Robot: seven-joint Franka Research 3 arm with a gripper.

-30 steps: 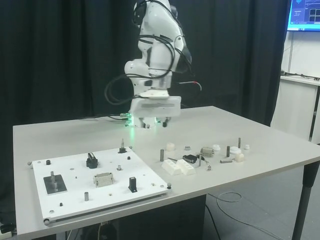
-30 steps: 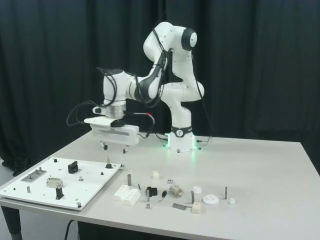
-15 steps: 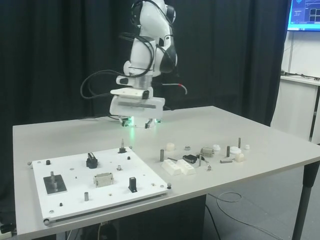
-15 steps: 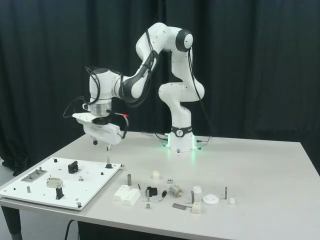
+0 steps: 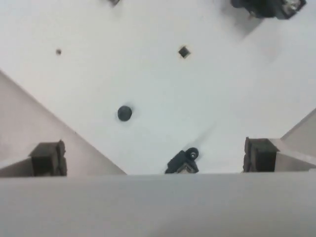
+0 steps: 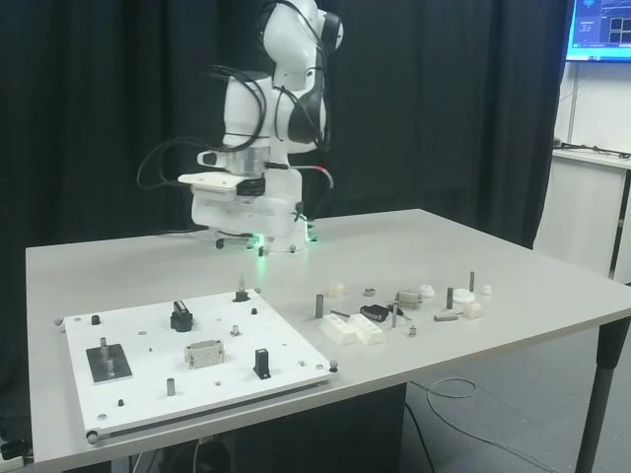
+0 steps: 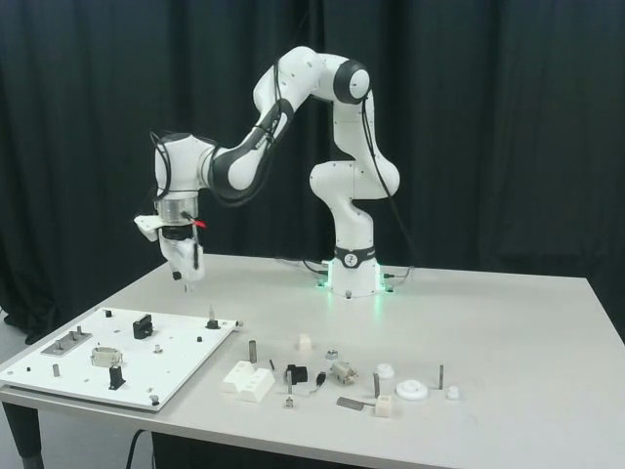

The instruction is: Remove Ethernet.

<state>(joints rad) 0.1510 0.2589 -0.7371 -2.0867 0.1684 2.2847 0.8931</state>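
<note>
The claw [image 6: 240, 239] is held high above the far edge of the white board [image 6: 296, 340], and its two fingers [image 5: 48, 158] are seen spread wide with nothing between them. The black plug [image 6: 180, 316], taken here to be the Ethernet one, is seated on the board's far left part, near the tabletop's [image 6: 513, 266] left side. From the claw it lies down and toward the tabletop's front-left corner; a descent with a shift that way is judged to be needed. In the wrist view only a black piece [image 5: 266, 6] at the picture's edge is seen, and its long axis cannot be told.
</note>
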